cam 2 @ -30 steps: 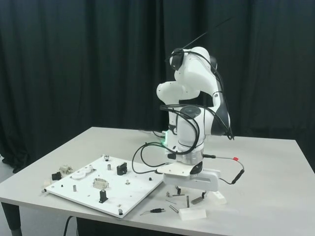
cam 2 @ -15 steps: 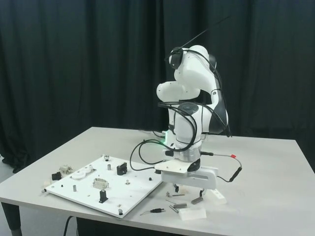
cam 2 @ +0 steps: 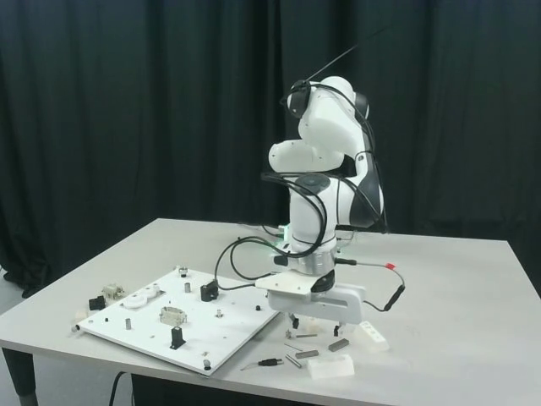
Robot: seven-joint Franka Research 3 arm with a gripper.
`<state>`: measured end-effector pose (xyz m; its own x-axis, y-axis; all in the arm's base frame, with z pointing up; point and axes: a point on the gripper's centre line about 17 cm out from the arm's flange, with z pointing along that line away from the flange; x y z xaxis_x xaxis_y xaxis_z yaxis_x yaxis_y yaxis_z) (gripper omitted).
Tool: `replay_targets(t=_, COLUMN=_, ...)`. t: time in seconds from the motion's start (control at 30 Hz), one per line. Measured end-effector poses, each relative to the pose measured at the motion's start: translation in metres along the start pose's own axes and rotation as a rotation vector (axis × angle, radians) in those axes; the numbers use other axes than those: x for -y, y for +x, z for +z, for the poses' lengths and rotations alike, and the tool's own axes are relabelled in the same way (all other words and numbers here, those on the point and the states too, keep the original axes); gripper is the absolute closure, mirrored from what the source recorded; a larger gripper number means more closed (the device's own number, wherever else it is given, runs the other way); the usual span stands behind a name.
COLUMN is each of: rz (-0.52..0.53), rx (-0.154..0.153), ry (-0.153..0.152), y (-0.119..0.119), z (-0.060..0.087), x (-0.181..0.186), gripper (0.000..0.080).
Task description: Remove round peg 3.
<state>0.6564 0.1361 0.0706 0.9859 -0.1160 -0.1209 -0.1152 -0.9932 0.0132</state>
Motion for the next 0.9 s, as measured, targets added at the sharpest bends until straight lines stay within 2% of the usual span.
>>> replay_targets(t=0.63, rz=-0.034, rx=-0.037, ry=-0.015, y=0.020, z=-0.020, x=-0.040, gripper=0.0003)
replay_targets(t=0.9, rz=-0.047, rx=-0.059, ry=-0.043, y=0.032, z=-0.033, x=-0.071, gripper=0.0003)
